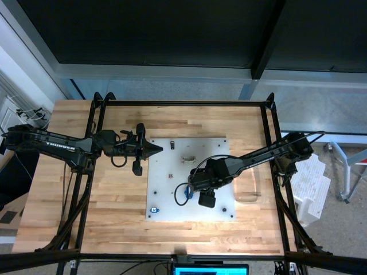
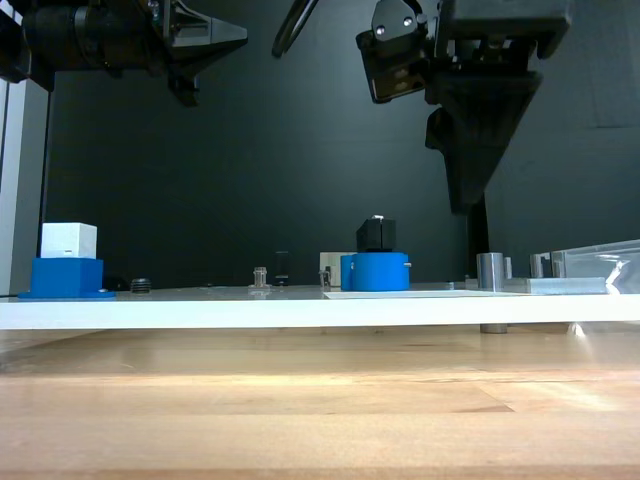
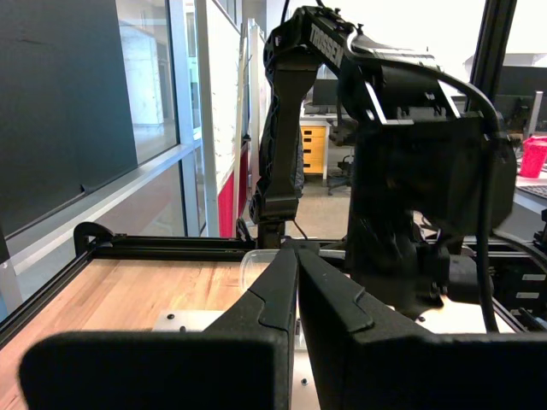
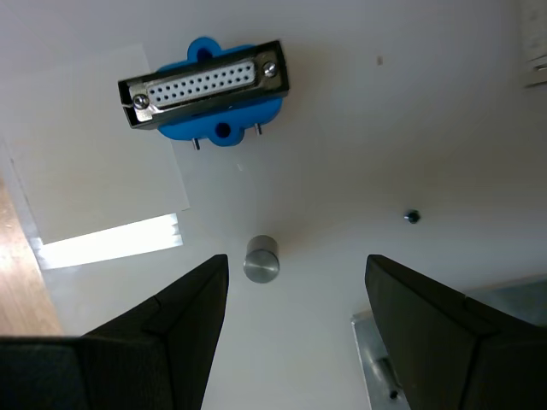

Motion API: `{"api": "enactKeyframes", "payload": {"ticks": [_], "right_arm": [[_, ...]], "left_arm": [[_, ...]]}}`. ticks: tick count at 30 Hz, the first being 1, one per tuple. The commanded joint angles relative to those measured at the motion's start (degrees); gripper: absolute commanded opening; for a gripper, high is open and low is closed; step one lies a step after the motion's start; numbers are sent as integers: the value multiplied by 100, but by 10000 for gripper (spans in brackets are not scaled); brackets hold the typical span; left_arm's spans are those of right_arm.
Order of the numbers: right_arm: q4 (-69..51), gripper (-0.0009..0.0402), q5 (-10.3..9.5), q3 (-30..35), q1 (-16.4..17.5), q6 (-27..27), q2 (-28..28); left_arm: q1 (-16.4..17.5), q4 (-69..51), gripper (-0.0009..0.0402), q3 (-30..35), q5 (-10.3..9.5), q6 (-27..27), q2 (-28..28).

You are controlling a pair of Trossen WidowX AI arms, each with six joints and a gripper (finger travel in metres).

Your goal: Remove the 16mm cylinder and place in the container

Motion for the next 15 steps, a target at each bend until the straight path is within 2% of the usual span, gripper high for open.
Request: {"api": "enactKeyframes", "payload": {"ticks": [1,15], "right_arm": [[42,224,2,13,9,33,101],[164,224,-13,13,42,122,470]], "left_arm": [[2,0,0,0,0,0,0],[2,0,0,0,2,0,0]]}}
